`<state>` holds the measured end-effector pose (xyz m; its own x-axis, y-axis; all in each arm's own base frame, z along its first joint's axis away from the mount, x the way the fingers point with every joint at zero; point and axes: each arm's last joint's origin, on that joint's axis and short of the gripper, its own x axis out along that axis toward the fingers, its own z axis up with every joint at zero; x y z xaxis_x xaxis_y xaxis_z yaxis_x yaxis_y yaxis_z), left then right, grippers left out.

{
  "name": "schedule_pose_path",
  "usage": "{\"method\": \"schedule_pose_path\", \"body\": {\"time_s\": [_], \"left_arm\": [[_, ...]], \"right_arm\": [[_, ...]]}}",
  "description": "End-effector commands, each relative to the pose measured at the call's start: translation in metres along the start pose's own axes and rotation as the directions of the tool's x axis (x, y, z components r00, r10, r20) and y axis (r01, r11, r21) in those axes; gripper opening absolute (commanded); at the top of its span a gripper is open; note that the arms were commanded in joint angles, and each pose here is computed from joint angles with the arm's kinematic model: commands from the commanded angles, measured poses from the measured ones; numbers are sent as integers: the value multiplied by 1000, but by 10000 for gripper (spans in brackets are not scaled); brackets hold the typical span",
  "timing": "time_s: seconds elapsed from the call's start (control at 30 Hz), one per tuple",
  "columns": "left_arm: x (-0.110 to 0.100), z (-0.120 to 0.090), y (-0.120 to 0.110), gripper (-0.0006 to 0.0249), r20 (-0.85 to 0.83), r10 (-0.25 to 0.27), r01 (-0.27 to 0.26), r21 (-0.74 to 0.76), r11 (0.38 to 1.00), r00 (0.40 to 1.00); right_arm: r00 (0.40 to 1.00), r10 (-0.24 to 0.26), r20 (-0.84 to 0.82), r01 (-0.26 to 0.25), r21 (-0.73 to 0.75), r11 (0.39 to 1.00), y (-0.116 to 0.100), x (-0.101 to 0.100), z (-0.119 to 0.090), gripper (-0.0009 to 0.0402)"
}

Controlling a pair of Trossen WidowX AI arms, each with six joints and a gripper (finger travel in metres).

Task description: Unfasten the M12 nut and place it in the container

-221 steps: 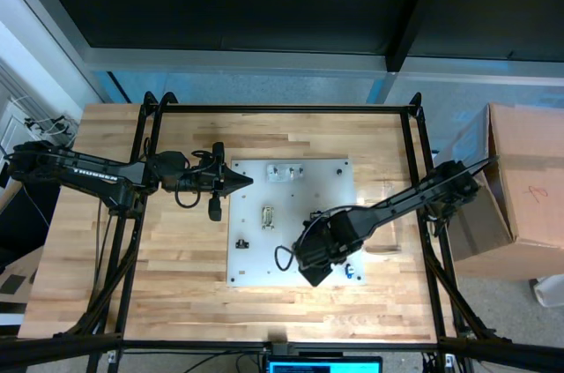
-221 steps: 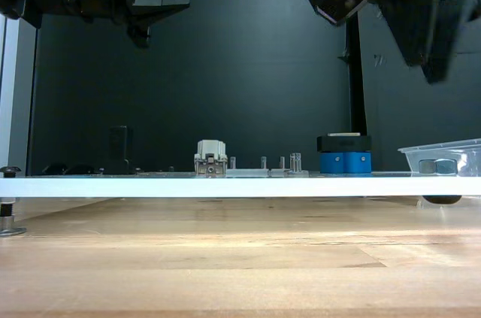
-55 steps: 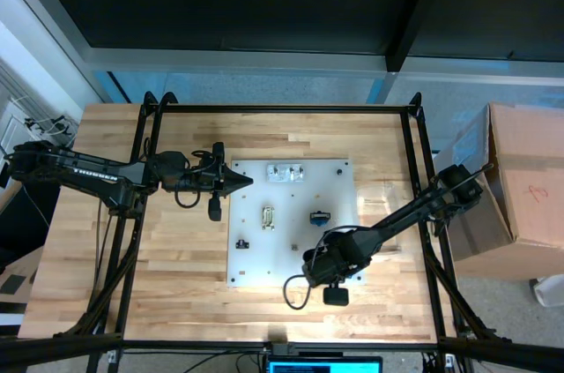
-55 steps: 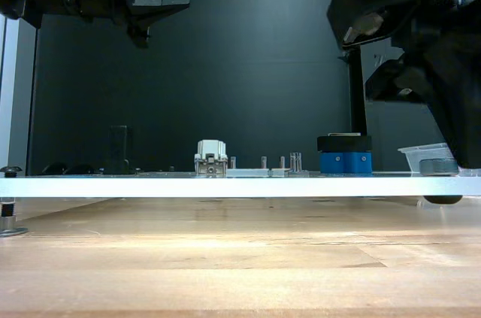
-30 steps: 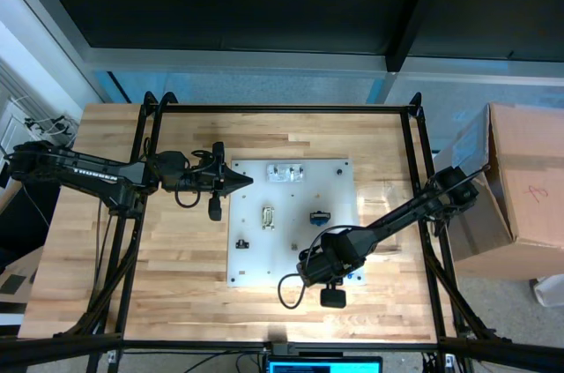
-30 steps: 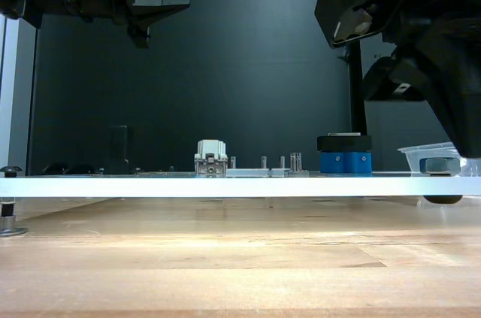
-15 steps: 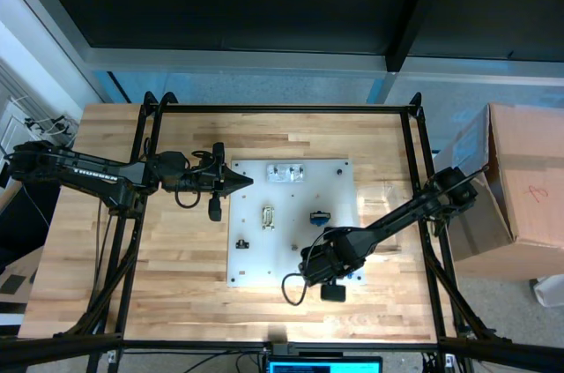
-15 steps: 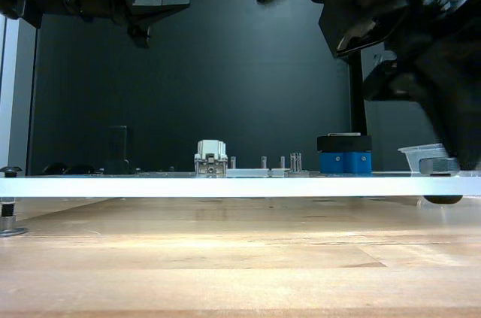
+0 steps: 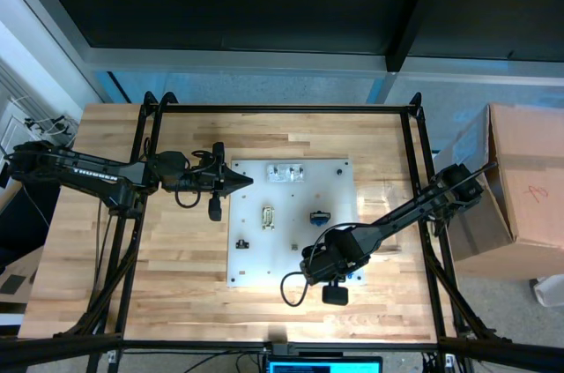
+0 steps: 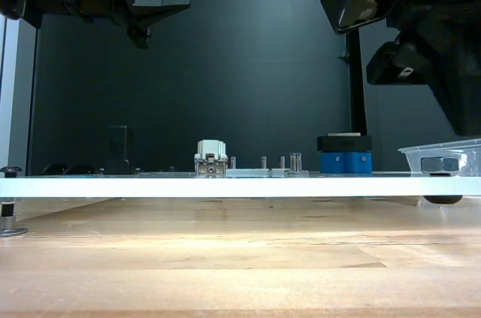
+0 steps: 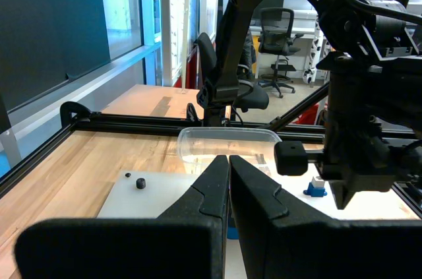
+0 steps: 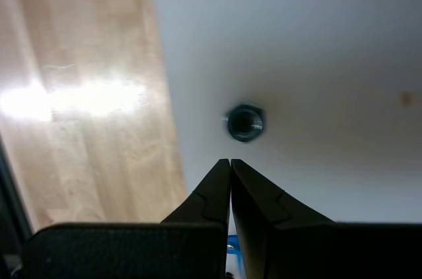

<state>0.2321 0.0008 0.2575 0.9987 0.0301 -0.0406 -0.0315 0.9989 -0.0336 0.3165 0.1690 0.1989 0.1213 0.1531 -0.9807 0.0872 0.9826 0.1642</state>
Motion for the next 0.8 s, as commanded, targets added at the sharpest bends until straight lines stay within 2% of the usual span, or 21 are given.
{"method": "schedule_pose_path", "body": {"time_s": [0.03, 0.13, 0.23, 0.4, 0.47, 0.57, 0.6, 0.63, 0.77, 0.8], "left_arm": [[0, 0, 0, 0, 1, 0, 0, 0, 1000, 1000], [0, 0, 0, 0, 0, 0, 0, 0, 1000, 1000], [0, 0, 0, 0, 1, 0, 0, 0, 1000, 1000], [0, 0, 0, 0, 1, 0, 0, 0, 1000, 1000], [0, 0, 0, 0, 0, 0, 0, 0, 1000, 1000], [0, 0, 0, 0, 0, 0, 0, 0, 1000, 1000], [0, 0, 0, 0, 1, 0, 0, 0, 1000, 1000], [0, 0, 0, 0, 1, 0, 0, 0, 1000, 1000], [0, 0, 0, 0, -1, 0, 0, 0, 1000, 1000], [0, 0, 0, 0, 0, 0, 0, 0, 1000, 1000]], "right_arm": [[1000, 7, 5, -7, -24, 1000, 1, 4, 1, 0], [1000, 10, -1, -10, -45, 999, 1, 10, 3, 0], [999, 36, -20, -37, -55, 998, 2, 16, 4, 0], [1000, 20, -17, -21, -58, 998, 1, 19, 4, 0], [1000, -25, -8, 24, -56, 998, -1, 19, 3, 0], [976, -213, 41, 214, -22, 977, -9, 11, 0, 0], [963, -263, 58, 264, -10, 965, -10, 7, -1, 0], [955, -288, 71, 289, -5, 957, -10, 4, 0, 0], [956, -279, 88, 280, -2, 960, -8, -5, 2, 0], [961, -263, 84, 264, -3, 965, -7, -6, 2, 0]]}}
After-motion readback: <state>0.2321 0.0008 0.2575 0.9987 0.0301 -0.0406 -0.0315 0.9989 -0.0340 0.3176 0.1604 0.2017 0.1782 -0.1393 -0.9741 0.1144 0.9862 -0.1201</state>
